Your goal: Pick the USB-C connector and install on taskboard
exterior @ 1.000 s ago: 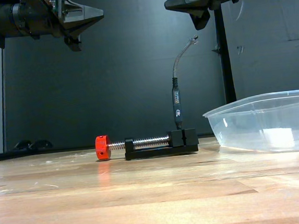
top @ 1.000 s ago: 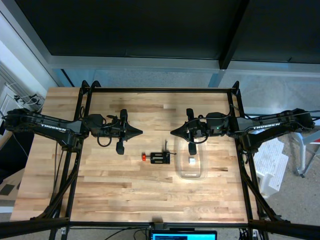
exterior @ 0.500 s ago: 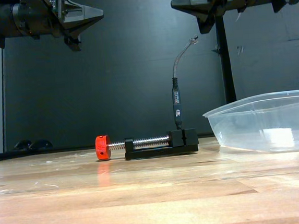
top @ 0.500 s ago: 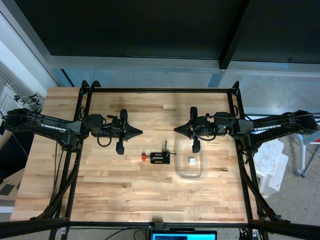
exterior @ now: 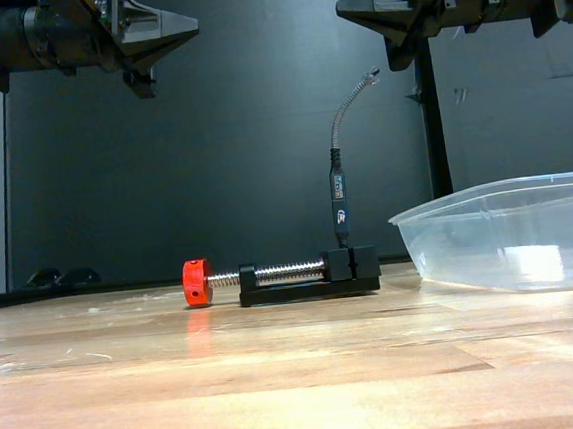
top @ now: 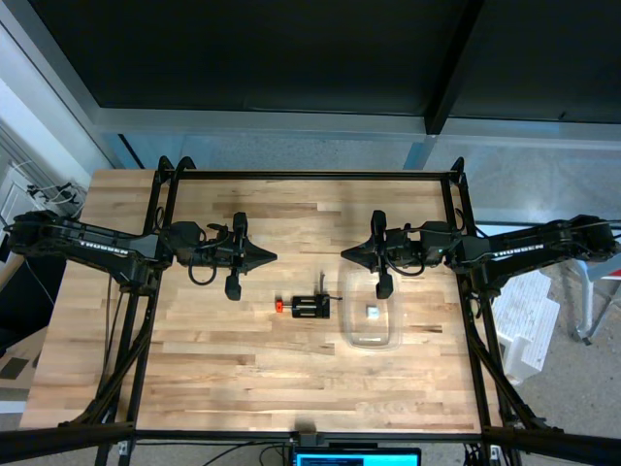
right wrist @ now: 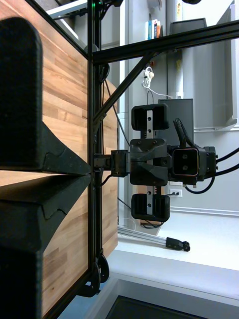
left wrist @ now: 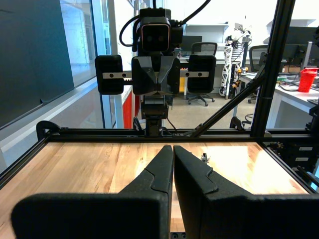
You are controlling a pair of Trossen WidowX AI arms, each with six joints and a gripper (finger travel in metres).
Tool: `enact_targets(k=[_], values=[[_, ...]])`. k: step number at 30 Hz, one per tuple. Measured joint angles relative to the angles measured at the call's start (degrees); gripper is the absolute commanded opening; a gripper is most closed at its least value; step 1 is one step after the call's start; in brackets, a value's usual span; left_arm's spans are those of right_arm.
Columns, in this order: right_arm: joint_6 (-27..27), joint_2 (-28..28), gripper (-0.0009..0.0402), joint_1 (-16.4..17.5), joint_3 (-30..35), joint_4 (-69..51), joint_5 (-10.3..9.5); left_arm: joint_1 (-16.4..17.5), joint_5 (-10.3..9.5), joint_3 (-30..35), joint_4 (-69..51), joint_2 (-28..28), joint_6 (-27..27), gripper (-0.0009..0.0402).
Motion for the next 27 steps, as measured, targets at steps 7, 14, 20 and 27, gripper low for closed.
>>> enact_targets(k=[7,14,20,27], values=[[0.76,0.0,0.0,-0.02,-1.05,1.79,0.39,0.0,0.0,0.0,0.0,0.0,0.0,0.0],[1.46,0.0,0.0,-0.02,-1.05,1.84,0.39,0.0,0.0,0.0,0.0,0.0,0.02,0.0],[1.51,0.0,0.0,-0.02,-1.05,1.79,0.42,0.0,0.0,0.02,0.0,0.0,0.02,0.0],[1.46,0.0,0.0,-0.02,-1.05,1.55,0.42,0.0,0.0,0.0,0.0,0.0,0.02,0.0]])
